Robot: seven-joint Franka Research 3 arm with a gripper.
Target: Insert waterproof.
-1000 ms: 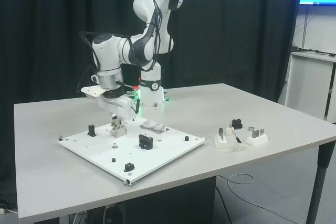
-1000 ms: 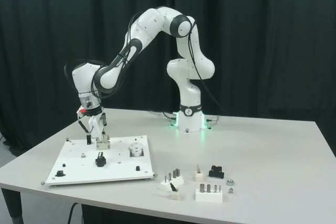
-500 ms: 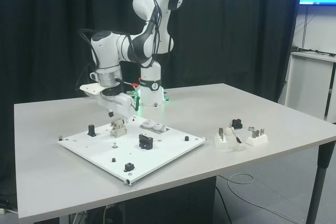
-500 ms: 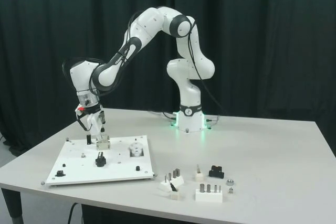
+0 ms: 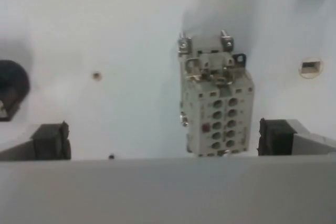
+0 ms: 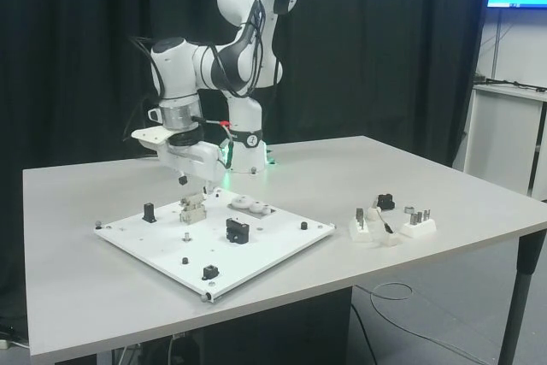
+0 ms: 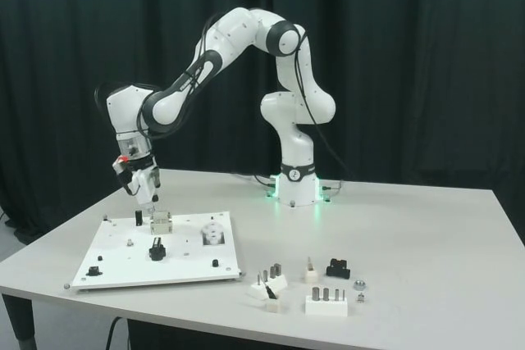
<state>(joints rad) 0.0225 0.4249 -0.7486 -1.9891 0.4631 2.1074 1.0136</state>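
The waterproof connector (image 5: 215, 111), a light grey block with two rows of pin holes and metal clips at one end, stands on the white board (image 6: 273, 241). In the room views the connector (image 6: 193, 209) (image 7: 161, 222) sits near the board's back edge. My gripper (image 6: 191, 184) (image 7: 151, 200) hangs a little above it, not touching it. In the wrist view the gripper (image 5: 163, 139) is open, with its black fingertips (image 5: 51, 140) wide apart and the connector lying below, nearer to one of them.
On the board are several small black fixtures (image 6: 237, 231) (image 6: 149, 211) (image 6: 210, 273) and a white round part (image 6: 250, 204). White holders with small metal and black parts (image 6: 376, 221) (image 6: 419, 224) stand on the grey table (image 6: 77, 297), to the right of the board.
The arm has risen straight up from the connector, which stays on the board. The gap between fingertips and connector has grown.
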